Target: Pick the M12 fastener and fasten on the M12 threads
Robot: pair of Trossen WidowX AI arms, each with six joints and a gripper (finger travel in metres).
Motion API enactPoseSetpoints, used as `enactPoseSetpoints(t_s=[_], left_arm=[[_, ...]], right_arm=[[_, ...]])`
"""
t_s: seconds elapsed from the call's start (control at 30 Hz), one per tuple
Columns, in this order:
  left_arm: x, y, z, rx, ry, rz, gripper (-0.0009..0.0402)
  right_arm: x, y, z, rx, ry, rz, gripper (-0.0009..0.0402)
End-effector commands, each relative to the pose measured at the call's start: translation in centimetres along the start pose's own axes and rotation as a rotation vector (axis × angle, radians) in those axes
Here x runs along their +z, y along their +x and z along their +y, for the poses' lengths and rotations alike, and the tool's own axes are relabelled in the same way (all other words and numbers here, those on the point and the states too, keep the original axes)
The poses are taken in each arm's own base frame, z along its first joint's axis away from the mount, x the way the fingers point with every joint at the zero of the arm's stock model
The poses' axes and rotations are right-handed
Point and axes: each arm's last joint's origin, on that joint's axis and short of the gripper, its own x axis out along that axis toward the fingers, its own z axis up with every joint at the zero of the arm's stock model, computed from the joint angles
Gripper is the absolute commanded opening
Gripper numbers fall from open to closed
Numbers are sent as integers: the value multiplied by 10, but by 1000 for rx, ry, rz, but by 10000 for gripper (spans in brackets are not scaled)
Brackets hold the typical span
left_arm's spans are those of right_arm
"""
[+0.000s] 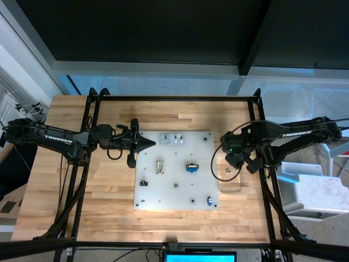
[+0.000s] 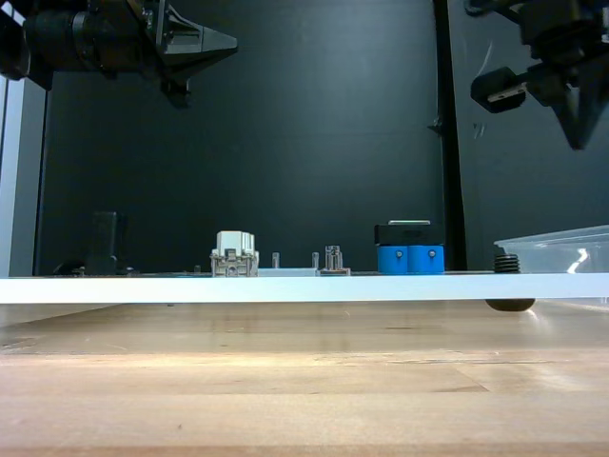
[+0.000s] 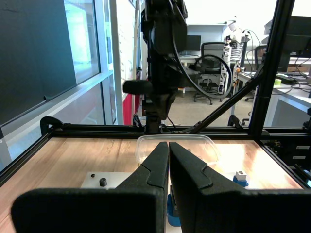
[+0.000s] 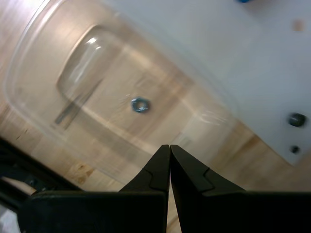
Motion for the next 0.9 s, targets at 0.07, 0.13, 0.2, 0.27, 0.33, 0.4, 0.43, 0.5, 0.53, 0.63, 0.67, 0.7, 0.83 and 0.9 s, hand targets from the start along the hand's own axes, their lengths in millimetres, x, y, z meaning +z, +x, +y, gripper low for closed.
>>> enactPoseSetpoints(t_s=[0.07,0.13,0.2,0.27,0.33,0.4,0.43,0.5,0.53,0.63,0.67,0.7,0.83,0.9], left_arm=[[0,0,0,0,0,0,0],[0,0,0,0,0,0,0],[0,0,0,0,0,0,0],[0,0,0,0,0,0,0],[0,0,0,0,0,0,0],[0,0,0,0,0,0,0],[0,0,0,0,0,0,0],[0,0,0,0,0,0,0],[0,0,0,0,0,0,0],[0,0,0,0,0,0,0],[0,0,0,0,0,0,0],[0,0,0,0,0,0,0],[0,0,0,0,0,0,0],[0,0,0,0,0,0,0]], right_arm=[[9,10,5,29,-49,34,3],[12,14,6,37,-63,41,10],[14,17,6,37,-65,41,24],[15,21,6,29,-68,28,43],[16,25,6,23,-70,19,65],[15,30,7,21,-72,25,87],[14,33,7,12,-71,34,97],[13,38,7,-13,-74,58,118],[13,40,7,-14,-74,66,128],[13,48,7,-26,-78,87,154],[13,51,7,-23,-82,92,162],[14,54,8,-18,-89,98,168],[17,68,12,-1,-109,121,186],[16,71,13,1,-106,120,191]])
